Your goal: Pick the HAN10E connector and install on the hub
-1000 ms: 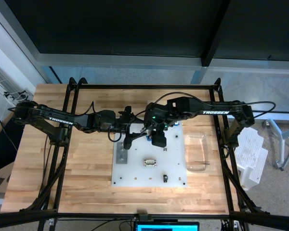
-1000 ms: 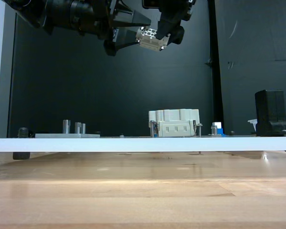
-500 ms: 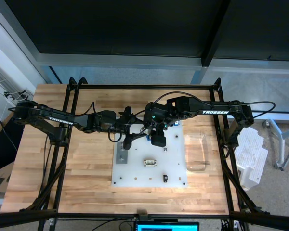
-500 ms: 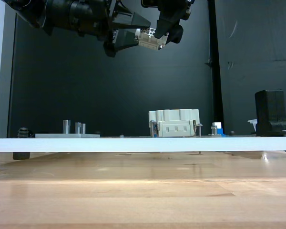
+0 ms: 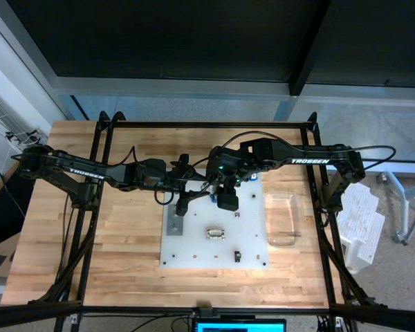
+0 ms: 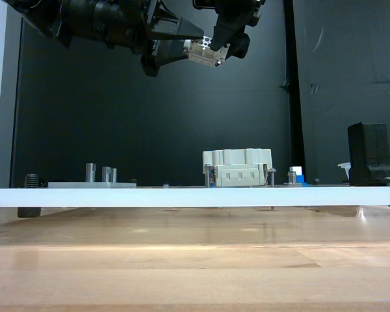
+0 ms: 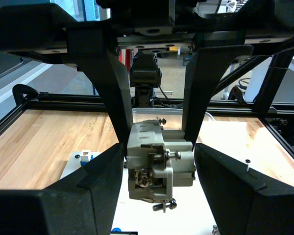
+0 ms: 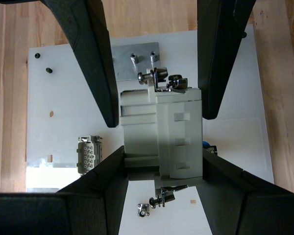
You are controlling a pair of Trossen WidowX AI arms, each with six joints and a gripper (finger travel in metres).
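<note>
han10e connector [image 6: 205,52] edges up, high above hub [image 5: 216,235] | right end effector [image 8: 162,152] pinching it | left end effector [image 7: 158,152] spread around it | handover likely, install pending

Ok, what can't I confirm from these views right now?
No view shows whether the left pincer, midair above the board, clamps the HAN10E connector held by the right pincer beside it.
High view: connector mostly hidden by both pincers.
Low view: hub seen side-on, its top face hidden; right pincer cut by top edge.
</note>
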